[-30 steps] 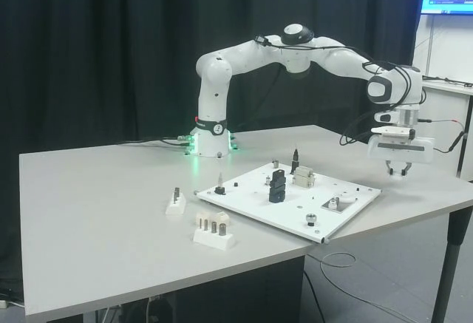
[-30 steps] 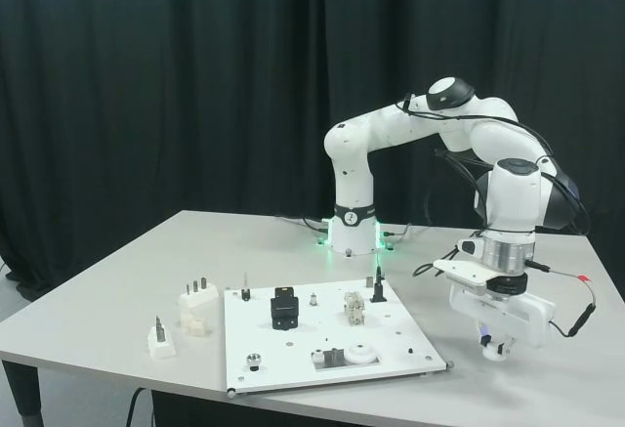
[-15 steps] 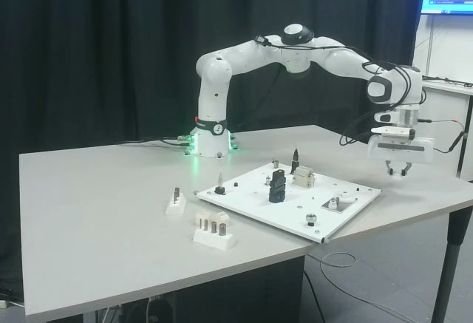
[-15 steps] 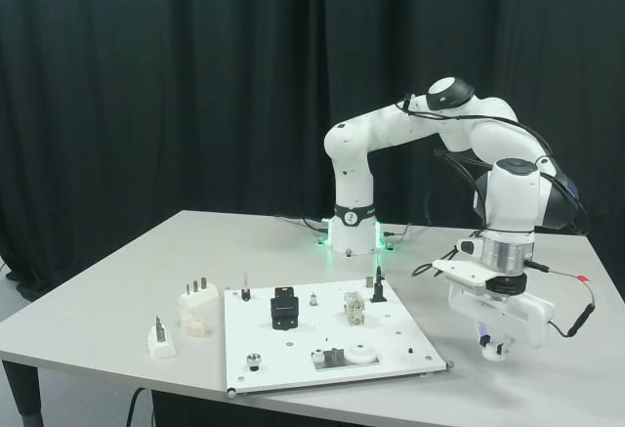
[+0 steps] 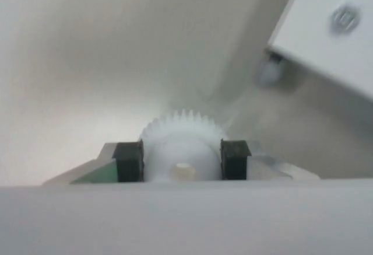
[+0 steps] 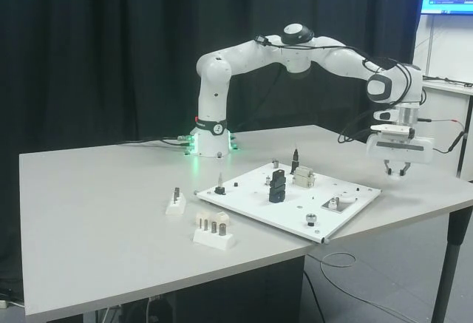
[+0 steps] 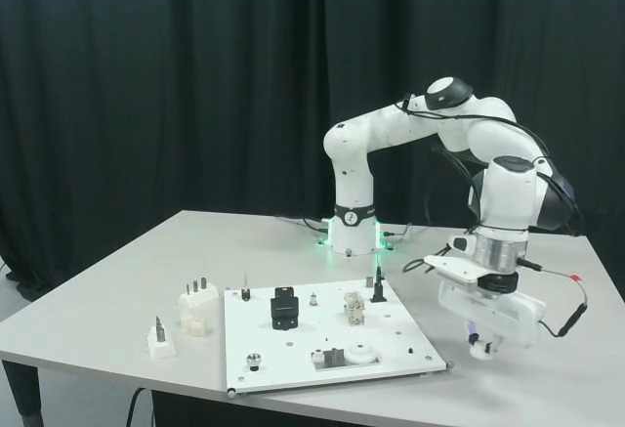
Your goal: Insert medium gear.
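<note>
no legible text, labels, brands or numbers on any surface in view

A: Which things are white here?

B: The arm is white, and so is the flat board on the grey table. The small holders beside the board are white too.

A: And the gear?

B: The toothed gear in the wrist view is plain white, with no pattern. The two finger pads on each side of it are black.

A: What else is black?

B: The curtain behind, and a block on the board. At the arm's base there is a green light. Beside one pad I see a green patch, maybe a reflection; I cannot tell.
</note>
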You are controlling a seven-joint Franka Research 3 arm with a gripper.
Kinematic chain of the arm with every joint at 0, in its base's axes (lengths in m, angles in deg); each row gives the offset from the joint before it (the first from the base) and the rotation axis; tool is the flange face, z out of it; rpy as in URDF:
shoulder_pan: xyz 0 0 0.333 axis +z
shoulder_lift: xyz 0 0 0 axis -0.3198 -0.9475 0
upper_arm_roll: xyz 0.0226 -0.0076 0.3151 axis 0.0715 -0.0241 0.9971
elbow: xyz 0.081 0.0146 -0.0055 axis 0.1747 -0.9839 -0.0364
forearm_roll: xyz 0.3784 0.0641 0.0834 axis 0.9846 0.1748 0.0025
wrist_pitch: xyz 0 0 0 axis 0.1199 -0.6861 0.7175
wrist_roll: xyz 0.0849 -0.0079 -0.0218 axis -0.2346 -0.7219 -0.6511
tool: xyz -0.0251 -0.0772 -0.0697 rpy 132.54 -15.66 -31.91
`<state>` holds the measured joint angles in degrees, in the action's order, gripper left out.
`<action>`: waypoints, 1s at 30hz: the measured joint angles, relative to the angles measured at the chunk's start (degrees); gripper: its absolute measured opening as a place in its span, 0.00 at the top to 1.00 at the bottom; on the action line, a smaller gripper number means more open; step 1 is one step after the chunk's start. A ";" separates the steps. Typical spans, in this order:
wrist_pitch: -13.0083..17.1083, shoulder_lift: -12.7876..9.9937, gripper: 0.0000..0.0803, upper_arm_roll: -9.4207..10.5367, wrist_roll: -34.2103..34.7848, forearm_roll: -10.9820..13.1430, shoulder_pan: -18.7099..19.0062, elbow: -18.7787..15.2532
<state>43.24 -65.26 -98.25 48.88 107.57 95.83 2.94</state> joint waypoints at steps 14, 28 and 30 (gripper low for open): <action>-0.51 -0.03 0.65 -2.90 -2.73 -7.73 -2.68 -0.16; -2.61 -0.37 0.65 -6.71 -6.81 -8.90 -6.66 -1.36; -2.69 -0.37 0.65 -7.23 -5.69 -8.81 -7.32 -1.71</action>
<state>40.55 -65.64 -105.48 43.19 98.76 88.51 1.23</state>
